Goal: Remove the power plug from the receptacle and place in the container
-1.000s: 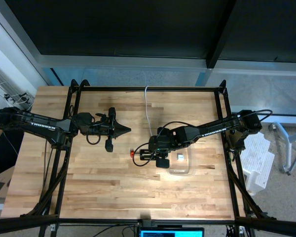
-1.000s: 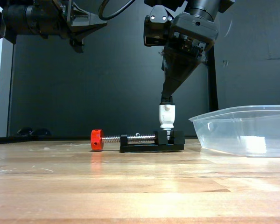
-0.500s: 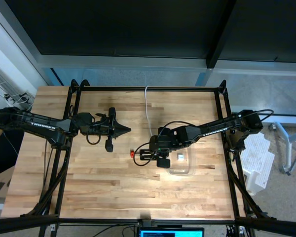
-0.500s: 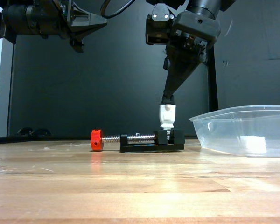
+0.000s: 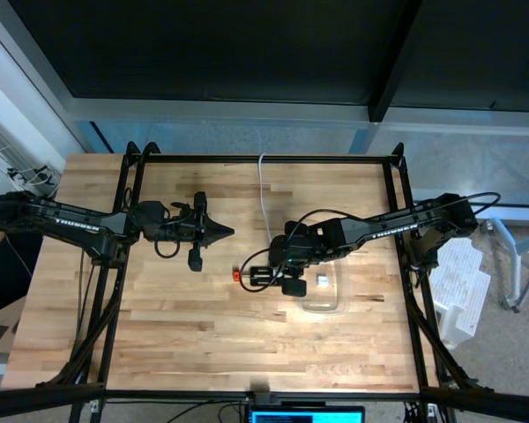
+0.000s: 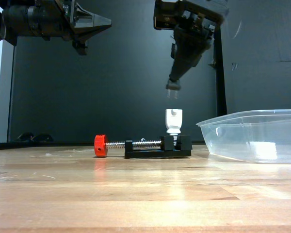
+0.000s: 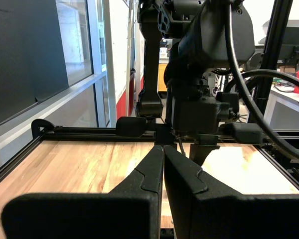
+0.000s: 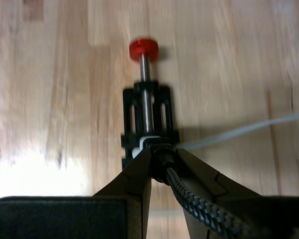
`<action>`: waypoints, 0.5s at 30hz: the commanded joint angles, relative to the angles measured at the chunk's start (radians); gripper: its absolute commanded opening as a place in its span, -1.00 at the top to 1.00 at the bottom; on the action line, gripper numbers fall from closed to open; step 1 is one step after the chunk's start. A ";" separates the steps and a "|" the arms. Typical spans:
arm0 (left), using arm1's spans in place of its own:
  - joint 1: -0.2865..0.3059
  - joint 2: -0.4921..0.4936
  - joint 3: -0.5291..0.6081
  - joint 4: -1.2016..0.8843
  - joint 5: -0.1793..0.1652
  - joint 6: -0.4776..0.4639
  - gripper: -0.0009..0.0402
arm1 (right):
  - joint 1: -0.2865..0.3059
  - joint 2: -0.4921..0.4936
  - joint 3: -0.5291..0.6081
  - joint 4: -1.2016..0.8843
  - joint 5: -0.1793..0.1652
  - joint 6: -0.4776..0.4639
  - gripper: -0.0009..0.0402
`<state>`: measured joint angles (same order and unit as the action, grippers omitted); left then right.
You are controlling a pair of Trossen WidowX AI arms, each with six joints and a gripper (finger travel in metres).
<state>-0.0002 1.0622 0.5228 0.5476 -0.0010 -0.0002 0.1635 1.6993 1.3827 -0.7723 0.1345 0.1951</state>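
Observation:
The black power plug (image 6: 172, 88) hangs in the air a short way above the white receptacle (image 6: 173, 121), free of it, with my right gripper (image 6: 175, 77) shut on it. The receptacle stands upright in the black clamp base (image 6: 157, 146) with its red knob (image 6: 100, 145) to the left. In the right wrist view the plug (image 8: 161, 152) sits between the fingertips over the clamp (image 8: 147, 117). The clear container (image 6: 254, 136) lies on the table right of the clamp. My left gripper (image 5: 220, 232) hovers shut, well left of the clamp, holding nothing.
A white cable (image 5: 264, 189) runs from the receptacle to the table's far edge. A small white-grey cube (image 5: 323, 280) lies inside the container (image 5: 335, 304). A black frame (image 5: 264, 159) borders the wooden table.
My right gripper has risen with the plug, pulling it up out of the receptacle; a gap now shows between them. The left arm has not moved.

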 commanded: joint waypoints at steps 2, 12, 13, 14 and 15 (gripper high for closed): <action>0.000 0.000 0.000 -0.001 0.000 0.000 0.96 | 0.000 -0.006 0.000 -0.013 -0.003 0.000 0.96; 0.000 0.000 0.000 0.001 0.000 0.000 0.96 | 0.010 -0.087 -0.089 -0.056 0.010 0.007 0.96; 0.000 0.000 0.000 0.002 0.000 0.000 0.96 | 0.010 -0.102 -0.108 -0.056 0.011 0.009 0.96; 0.000 0.000 0.000 0.000 0.000 0.000 0.96 | 0.012 -0.116 -0.127 -0.056 0.016 0.011 0.96; 0.000 0.000 0.000 0.000 0.000 0.000 0.96 | 0.013 -0.134 -0.147 -0.056 0.016 0.010 0.96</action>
<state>-0.0002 1.0622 0.5224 0.5472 -0.0010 -0.0006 0.1745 1.5848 1.2594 -0.8307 0.1463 0.2043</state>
